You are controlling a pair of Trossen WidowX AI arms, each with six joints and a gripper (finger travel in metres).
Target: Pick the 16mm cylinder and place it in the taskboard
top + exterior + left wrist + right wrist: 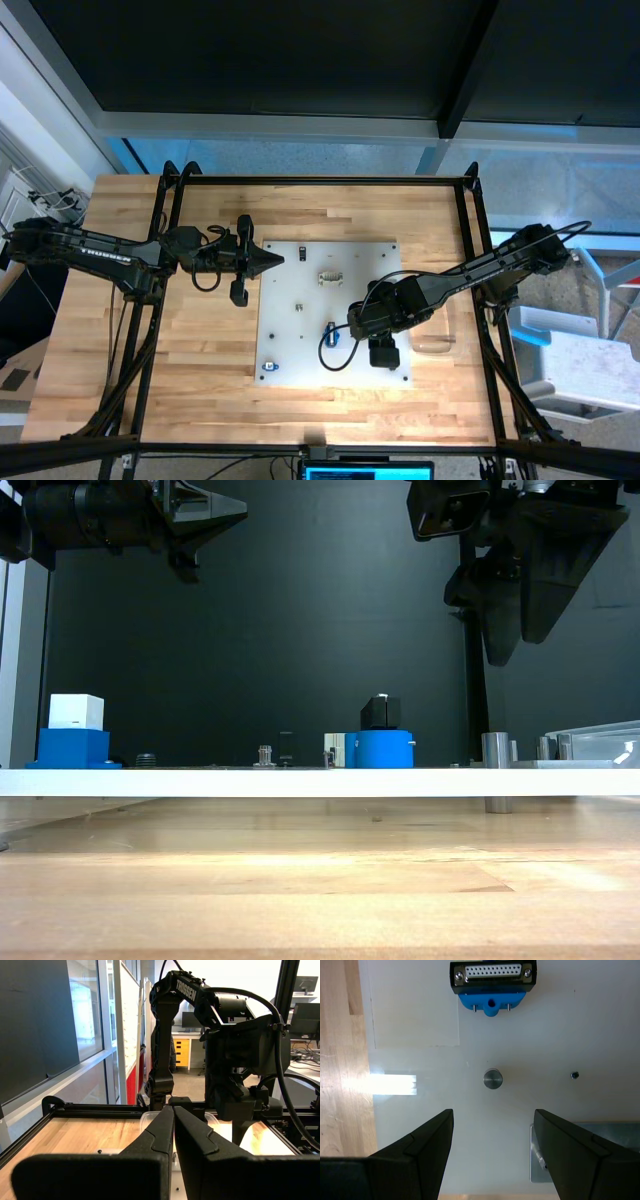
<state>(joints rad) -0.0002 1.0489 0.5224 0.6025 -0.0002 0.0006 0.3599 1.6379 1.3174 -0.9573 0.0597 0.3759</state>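
Location: 16mm cylinder (493, 1079) upright in taskboard (570, 1020) hole, under right pincer (493, 1112), jaws wide, no contact. Judged rigid, light, smooth metal, slip-prone; grip round flank squarely, near top. Left pincer (173, 1109) closed tight, empty, raised over board's left edge.

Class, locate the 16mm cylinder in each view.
High view: hidden, probably under the right hand.
Low view: 16mm cylinder stands in the taskboard, right of centre.
Left wrist view: absent; left hand, shut, over taskboard's left edge.
Right wrist view: ahead of the open right hand.
Landmark: blue connector mount.
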